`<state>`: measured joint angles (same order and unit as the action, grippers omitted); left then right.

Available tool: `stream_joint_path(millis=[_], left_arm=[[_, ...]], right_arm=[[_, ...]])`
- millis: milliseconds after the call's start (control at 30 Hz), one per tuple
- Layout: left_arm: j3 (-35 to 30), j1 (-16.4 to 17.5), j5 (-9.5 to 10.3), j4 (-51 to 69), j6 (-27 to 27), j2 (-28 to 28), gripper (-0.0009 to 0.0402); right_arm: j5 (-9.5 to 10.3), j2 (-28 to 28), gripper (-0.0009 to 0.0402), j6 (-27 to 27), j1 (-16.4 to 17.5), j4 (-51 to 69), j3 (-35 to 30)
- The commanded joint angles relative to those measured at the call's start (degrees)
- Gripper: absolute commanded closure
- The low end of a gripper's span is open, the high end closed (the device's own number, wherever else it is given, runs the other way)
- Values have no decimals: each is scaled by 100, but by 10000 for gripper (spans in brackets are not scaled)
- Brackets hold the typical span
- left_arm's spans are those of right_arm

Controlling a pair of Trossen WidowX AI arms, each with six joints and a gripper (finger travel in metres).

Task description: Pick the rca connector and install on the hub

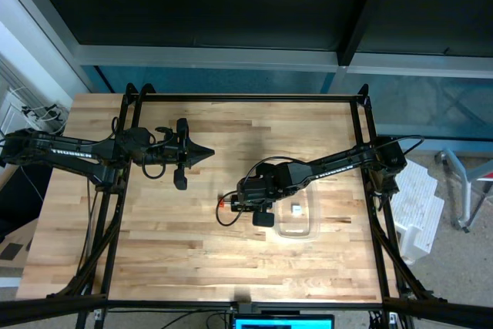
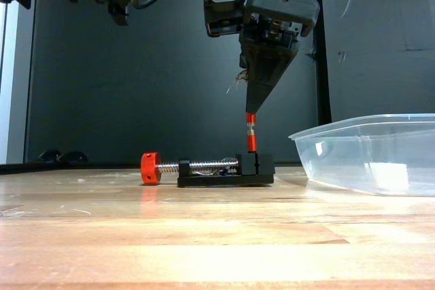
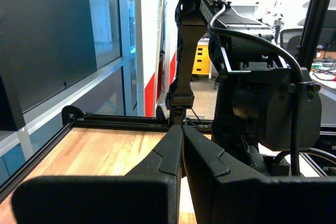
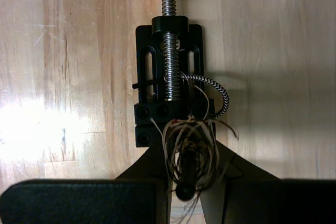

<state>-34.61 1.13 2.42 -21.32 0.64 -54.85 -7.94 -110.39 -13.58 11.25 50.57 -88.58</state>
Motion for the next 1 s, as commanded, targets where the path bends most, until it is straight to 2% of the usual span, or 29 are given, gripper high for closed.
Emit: stream_joint_path(millis=[33, 800, 900, 1000], left_arm=[[0, 0, -2, 0, -2, 0, 392], [0, 0, -2, 0, -2, 0, 392], [0, 0, -2, 0, -2, 0, 392], [0, 0, -2, 0, -2, 0, 392]], right_arm=[[2, -2, 387, -4, 2, -125, 94], [2, 2, 384, 0, -2, -289, 262], [57, 4, 373, 0, -2, -289, 249], [57, 13, 346, 15, -2, -291, 225]])
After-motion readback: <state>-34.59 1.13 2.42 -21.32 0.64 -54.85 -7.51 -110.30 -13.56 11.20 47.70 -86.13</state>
